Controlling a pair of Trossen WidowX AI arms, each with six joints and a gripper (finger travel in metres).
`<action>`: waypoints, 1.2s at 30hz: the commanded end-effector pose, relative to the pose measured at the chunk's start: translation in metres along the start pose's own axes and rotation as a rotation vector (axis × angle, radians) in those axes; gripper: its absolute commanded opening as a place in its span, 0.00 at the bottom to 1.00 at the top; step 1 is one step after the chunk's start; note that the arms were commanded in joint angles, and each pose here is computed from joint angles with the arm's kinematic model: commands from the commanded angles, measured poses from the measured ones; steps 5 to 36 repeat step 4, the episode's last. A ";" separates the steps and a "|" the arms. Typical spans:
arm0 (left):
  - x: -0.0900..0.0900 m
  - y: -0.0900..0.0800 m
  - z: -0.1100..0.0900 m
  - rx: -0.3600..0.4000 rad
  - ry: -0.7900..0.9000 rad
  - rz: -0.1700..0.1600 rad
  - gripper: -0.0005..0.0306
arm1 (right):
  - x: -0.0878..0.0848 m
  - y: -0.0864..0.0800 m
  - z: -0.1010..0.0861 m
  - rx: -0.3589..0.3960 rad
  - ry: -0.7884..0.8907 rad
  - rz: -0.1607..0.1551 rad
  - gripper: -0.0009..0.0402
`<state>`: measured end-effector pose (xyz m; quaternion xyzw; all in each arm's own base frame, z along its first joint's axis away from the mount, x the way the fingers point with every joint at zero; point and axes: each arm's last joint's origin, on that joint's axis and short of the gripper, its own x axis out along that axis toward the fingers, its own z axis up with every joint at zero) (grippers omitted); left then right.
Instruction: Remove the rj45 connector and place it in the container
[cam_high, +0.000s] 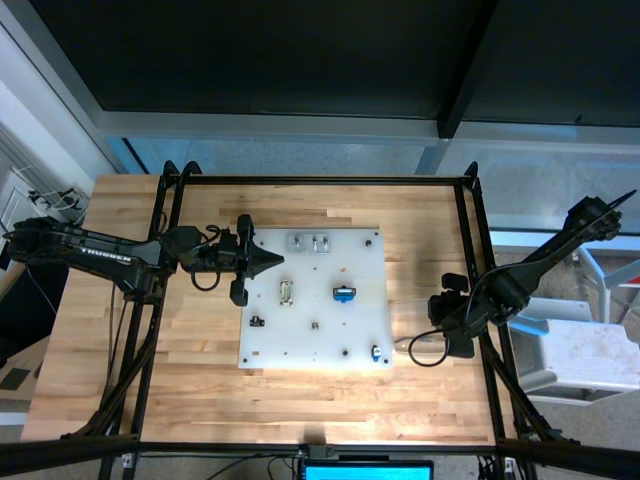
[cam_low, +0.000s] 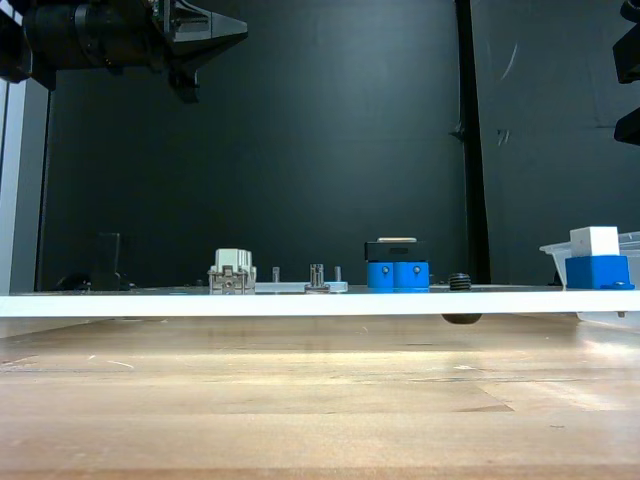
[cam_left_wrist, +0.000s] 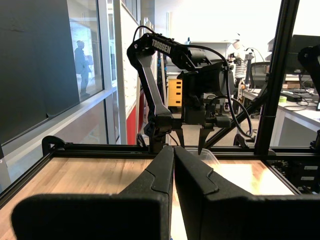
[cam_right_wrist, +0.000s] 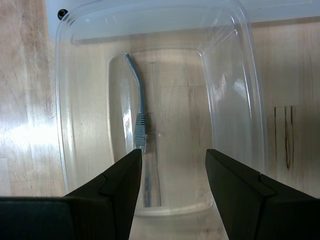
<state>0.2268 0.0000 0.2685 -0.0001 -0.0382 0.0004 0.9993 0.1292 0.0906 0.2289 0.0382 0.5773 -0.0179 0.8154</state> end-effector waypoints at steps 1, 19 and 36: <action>0.000 0.000 0.000 0.000 0.000 0.000 0.02 | 0.000 0.000 0.000 0.000 0.000 -0.001 0.45; 0.000 0.000 0.000 0.000 0.000 0.000 0.02 | 0.000 0.000 0.000 0.000 0.000 0.000 0.45; 0.000 0.000 0.000 0.000 0.000 0.000 0.02 | 0.000 0.000 0.000 0.000 0.000 0.000 0.45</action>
